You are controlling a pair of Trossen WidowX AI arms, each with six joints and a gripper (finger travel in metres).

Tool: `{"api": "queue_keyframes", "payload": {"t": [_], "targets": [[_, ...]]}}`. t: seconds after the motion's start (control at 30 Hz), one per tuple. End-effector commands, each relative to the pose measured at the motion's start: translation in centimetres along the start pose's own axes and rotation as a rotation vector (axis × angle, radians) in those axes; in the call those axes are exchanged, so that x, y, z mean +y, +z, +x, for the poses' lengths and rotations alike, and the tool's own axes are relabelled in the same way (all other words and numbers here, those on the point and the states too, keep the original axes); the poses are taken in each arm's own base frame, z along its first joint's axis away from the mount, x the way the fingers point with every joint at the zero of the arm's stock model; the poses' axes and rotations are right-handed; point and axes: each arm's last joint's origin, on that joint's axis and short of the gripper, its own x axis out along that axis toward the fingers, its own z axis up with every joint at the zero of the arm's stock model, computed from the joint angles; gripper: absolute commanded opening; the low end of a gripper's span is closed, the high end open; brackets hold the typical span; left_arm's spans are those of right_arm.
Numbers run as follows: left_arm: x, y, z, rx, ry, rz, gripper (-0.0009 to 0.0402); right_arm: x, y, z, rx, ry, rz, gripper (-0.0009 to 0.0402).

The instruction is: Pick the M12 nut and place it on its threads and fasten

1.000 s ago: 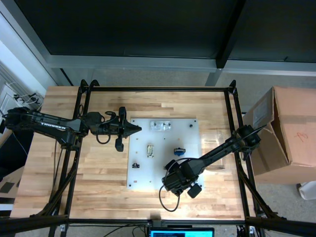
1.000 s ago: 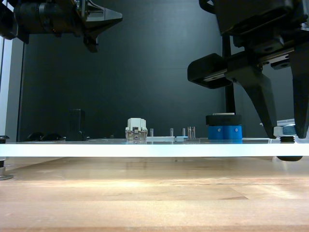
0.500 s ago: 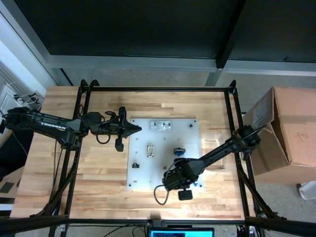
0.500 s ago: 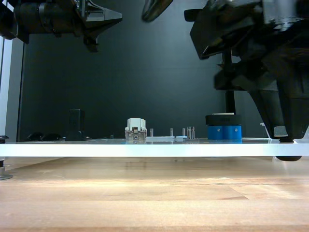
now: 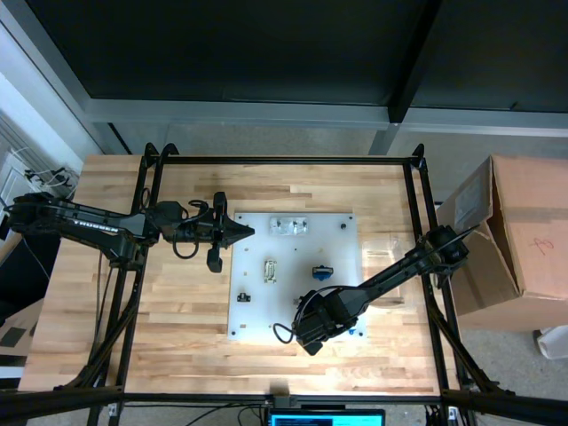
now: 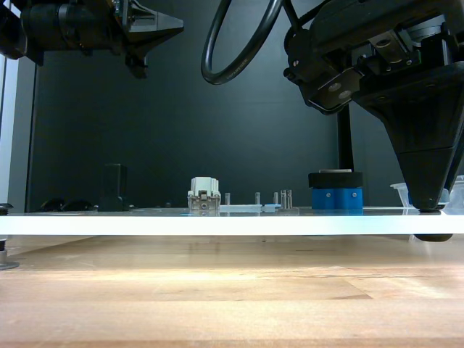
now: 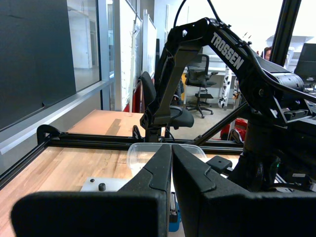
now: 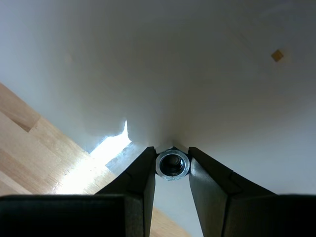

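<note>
My right gripper (image 8: 172, 159) points straight down at the white board (image 5: 257, 311) near its near right edge. It is shut on the small silver M12 nut (image 8: 172, 165), one finger on each side. The nut lies flat with a dark core in its hole, on its stud. How far down it sits I cannot tell. In the low view a broad right finger (image 6: 426, 170) reaches the board and hides nut and stud. My left gripper (image 5: 247, 232) hangs shut and empty above the board's far left edge, high in the low view (image 6: 176, 24).
A blue block (image 6: 336, 194) and a white connector (image 6: 204, 197) stand mid-board, with thin silver posts between them. A clear tray (image 5: 386, 250) lies right of the board. A cardboard box (image 5: 515, 240) sits beyond the table's right edge. The right arm's cable loop (image 6: 239, 43) hangs overhead.
The right wrist has turned about its own axis with the nut still gripped on the stud. Its cable loop has swung into the low view, and the finger now covers the nut there. The left arm is still.
</note>
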Motion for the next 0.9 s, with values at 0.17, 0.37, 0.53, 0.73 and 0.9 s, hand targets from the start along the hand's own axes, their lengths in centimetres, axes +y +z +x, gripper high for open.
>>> {"api": "queue_keyframes", "payload": {"t": [0.17,0.37,0.53,0.73,0.9], "targets": [[0.0,0.0,0.0,0.0,0.0,0.0,0.0,0.0,0.0,-0.1,-0.008,0.003,0.019,0.0035],[0.0,0.0,0.0,0.0,0.0,0.0,0.0,0.0,-0.1,-0.2,-0.008,0.007,0.018,0.0087],[0.0,0.0,0.0,0.0,0.0,0.0,0.0,0.0,-0.1,-0.4,-0.01,0.014,0.017,0.0135],[0.0,0.0,0.0,0.0,0.0,0.0,0.0,0.0,-0.1,-0.8,-0.01,0.026,0.014,0.0187],[0.0,0.0,0.0,0.0,0.0,0.0,0.0,-0.1,-0.2,-1.5,-0.014,0.04,0.005,0.0214]]}}
